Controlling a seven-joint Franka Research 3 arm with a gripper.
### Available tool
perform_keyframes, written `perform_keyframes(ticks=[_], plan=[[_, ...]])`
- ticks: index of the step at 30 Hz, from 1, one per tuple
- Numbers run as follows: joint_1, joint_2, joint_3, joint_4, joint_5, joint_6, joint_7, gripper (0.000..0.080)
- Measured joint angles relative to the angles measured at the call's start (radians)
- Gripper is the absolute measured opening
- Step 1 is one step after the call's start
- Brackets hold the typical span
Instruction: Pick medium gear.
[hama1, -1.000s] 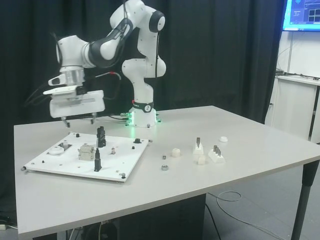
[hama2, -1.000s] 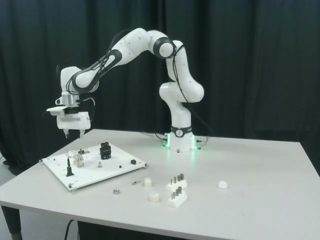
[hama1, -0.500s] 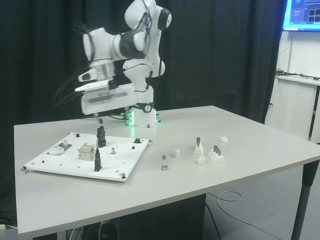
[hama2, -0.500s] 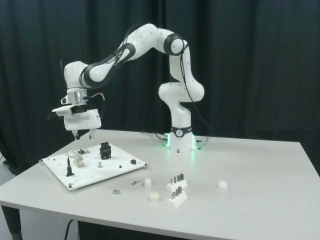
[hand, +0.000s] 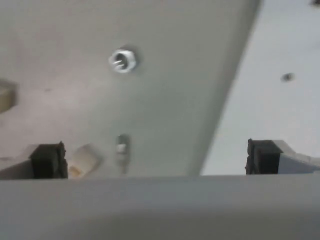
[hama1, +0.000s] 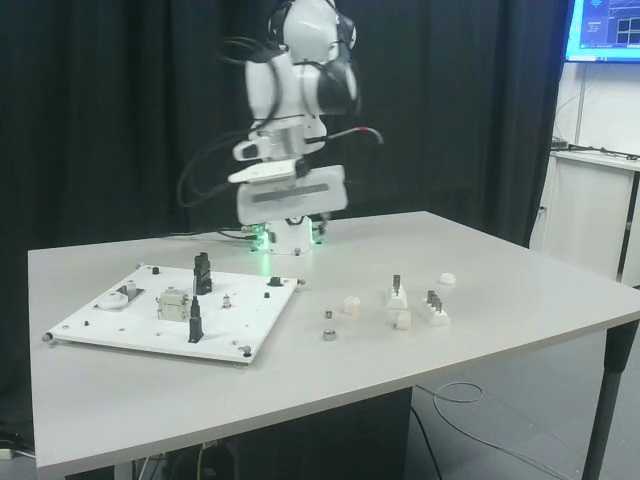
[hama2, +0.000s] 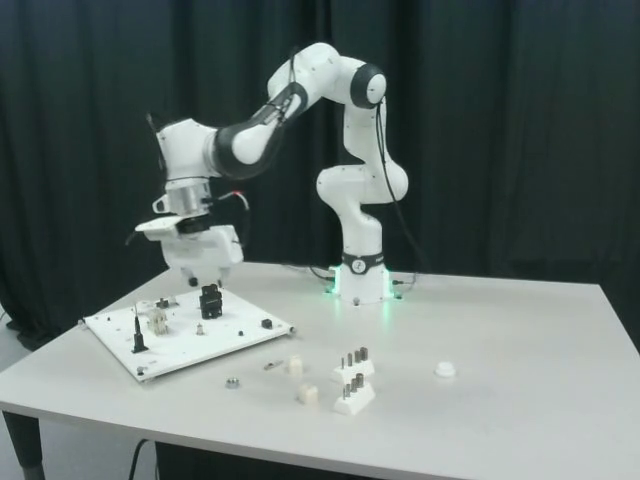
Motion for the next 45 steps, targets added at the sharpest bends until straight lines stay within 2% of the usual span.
perform_keyframes(ticks=[9,25,35,45], plan=[[0.135,0.0,0.016,-0.02,-0.024,-0.007,0.171,0.08],[0.316,0.001,0.086,-0.071,-0.03,0.013,0.355,0.08],[0.42,0.001,0.131,-0.101,-0.055,0.034,0.449,0.08],[0.514,0.001,0.174,-0.147,-0.074,0.107,0.575,0.08]])
